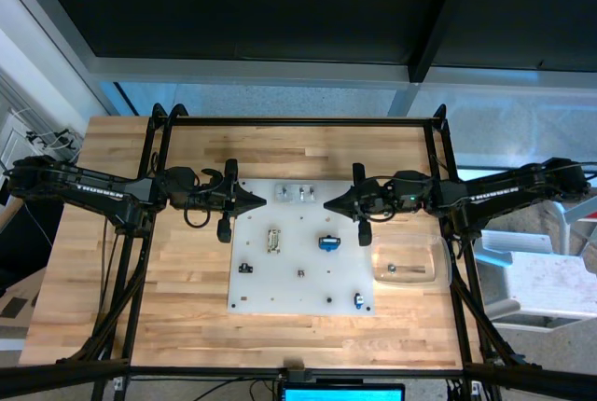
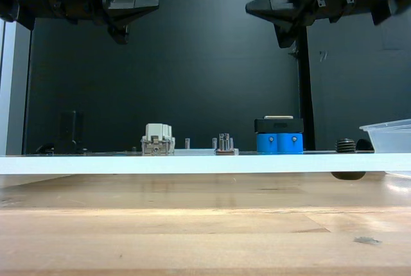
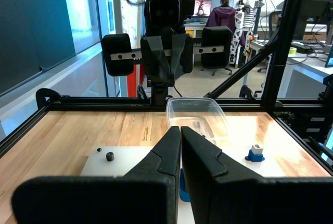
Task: Pick the M12 fastener and fasten on the M12 threads
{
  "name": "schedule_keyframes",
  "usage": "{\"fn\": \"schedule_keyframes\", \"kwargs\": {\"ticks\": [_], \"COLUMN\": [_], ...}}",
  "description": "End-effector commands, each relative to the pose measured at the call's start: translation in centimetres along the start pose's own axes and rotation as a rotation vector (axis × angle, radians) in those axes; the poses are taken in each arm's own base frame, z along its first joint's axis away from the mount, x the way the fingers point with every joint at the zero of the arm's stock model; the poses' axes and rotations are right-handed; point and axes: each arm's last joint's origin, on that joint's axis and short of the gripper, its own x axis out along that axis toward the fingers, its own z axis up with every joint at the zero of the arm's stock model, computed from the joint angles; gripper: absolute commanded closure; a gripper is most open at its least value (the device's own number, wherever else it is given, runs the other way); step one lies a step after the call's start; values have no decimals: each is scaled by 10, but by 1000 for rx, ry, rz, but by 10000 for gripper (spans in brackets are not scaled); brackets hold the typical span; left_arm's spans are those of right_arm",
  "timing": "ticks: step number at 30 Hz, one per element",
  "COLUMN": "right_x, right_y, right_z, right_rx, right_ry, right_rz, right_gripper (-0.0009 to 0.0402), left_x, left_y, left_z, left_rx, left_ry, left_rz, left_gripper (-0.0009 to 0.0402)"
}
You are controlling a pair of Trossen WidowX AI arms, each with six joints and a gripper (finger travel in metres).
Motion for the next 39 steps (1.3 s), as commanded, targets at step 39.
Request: {"fn": "schedule_keyframes", "kwargs": {"ticks": [39], "right_x": [-26], "right_y": [65], "right_z": [19], "right_rx": [-898], "right_ry": [1152], "right_rz": [744], "right_gripper": [393], "left_x": [0], "left_y": [0], "left_z": [0], "left_rx": [0], "left_ry": [0], "left_rz": [0], "left_gripper": [393]}}
